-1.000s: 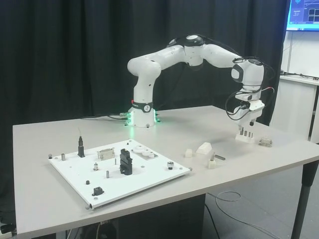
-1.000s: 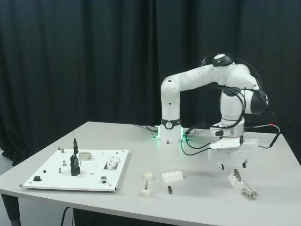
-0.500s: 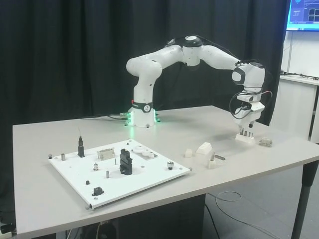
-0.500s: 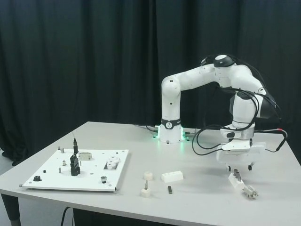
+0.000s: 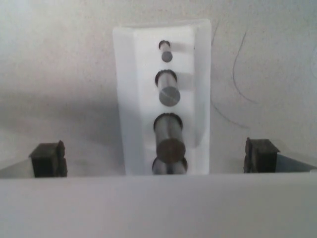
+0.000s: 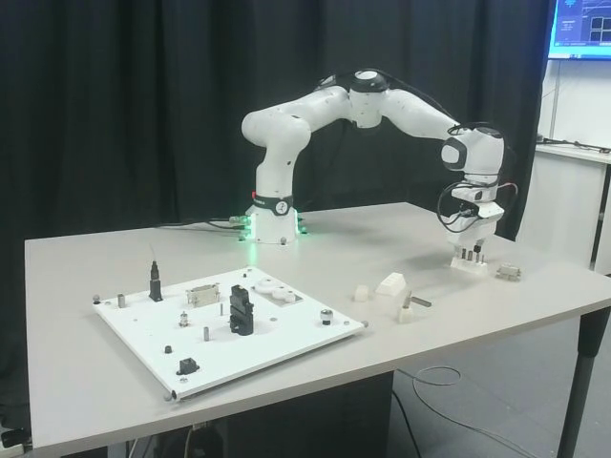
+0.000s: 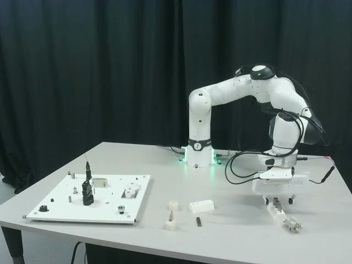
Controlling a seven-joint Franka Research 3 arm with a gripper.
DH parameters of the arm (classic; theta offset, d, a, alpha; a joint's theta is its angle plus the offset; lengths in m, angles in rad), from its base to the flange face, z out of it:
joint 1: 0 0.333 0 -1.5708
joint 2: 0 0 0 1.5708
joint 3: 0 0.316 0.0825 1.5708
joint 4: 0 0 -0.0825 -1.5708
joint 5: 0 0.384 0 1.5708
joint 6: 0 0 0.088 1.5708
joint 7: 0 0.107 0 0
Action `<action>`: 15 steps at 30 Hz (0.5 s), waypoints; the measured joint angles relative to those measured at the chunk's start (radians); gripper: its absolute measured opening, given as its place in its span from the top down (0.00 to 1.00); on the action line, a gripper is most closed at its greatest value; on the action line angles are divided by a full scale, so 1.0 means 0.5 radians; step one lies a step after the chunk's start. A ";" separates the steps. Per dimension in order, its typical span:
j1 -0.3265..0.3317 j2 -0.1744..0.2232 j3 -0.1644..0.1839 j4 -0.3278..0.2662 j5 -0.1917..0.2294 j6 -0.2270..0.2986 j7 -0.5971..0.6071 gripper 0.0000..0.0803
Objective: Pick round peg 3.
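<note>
Lowered since earlier: fingers [image 5: 153, 157] spread wide, astride white peg holder [image 5: 133, 99]; no legible writing

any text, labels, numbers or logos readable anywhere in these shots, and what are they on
None can be read.
Screen at the room's edge, first room view: shows lines of content, too small to read.
Arm base: a small round mark, too small to make out.
White peg holder under the open pincer: no markings by its round pegs.
White board: no visible lettering.
</note>
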 joint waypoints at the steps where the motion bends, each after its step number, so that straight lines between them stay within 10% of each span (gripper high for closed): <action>1: 0.000 0.000 0.004 -0.001 0.000 0.006 0.000 0.00; 15: 0.000 0.000 0.029 -0.001 0.001 0.057 0.000 0.00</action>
